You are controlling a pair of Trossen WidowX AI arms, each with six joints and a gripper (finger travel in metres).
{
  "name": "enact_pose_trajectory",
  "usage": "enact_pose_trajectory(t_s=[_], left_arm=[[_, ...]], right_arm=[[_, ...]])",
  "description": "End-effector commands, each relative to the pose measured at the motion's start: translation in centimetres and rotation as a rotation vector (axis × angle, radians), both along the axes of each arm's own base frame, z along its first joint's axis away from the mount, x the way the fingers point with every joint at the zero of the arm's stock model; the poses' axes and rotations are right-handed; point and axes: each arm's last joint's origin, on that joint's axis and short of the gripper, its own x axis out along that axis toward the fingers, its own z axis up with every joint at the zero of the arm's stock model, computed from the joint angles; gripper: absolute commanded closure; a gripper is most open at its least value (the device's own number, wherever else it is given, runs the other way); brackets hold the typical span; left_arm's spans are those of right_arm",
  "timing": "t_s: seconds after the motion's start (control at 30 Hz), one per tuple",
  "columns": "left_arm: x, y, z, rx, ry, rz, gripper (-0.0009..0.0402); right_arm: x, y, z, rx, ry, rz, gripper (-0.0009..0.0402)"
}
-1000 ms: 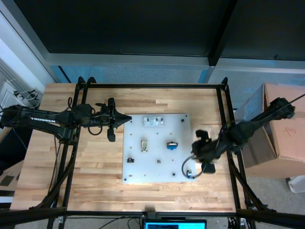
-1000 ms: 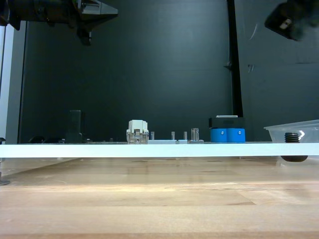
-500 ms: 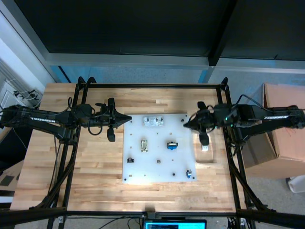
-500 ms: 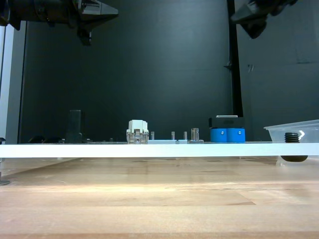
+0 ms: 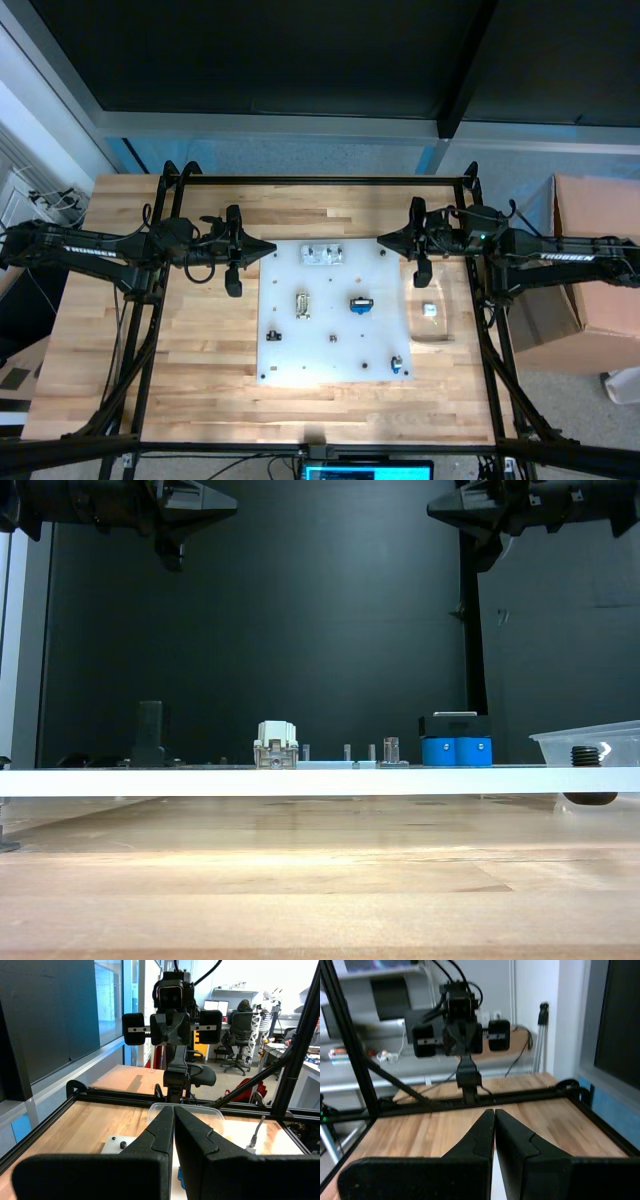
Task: Pick the RJ45 connector and install on the taskboard
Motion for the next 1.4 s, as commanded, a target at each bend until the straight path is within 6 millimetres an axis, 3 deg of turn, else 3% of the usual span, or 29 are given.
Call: enact_pose_trajectory(t_s=[0.03, 0.4, 0.7, 1.4], left_arm=[[0.0, 0.0, 0.0, 0.000, 0.000, 0.000, 0.0393], [0.0, 0.0, 0.0, 0.000, 0.000, 0.000, 0.0393], [0.0, 0.0, 0.0, 0.000, 0.000, 0.000, 0.0393], [0.0, 0.0, 0.0, 0.000, 0.000, 0.000, 0.0393]], right_arm=[[0.3, 0.0, -0.7, -0.001, -0.016, -0.001, 0.0394], [0.4, -0.1, -1.3, 0.001, -0.008, -0.002, 0.0393], [0.4, -0.1, -0.3, -0.002, -0.022, -0.004, 0.0393], [0.4, 0.2, -0.1, -0.001, -0.040, 0.010, 0.0394]])
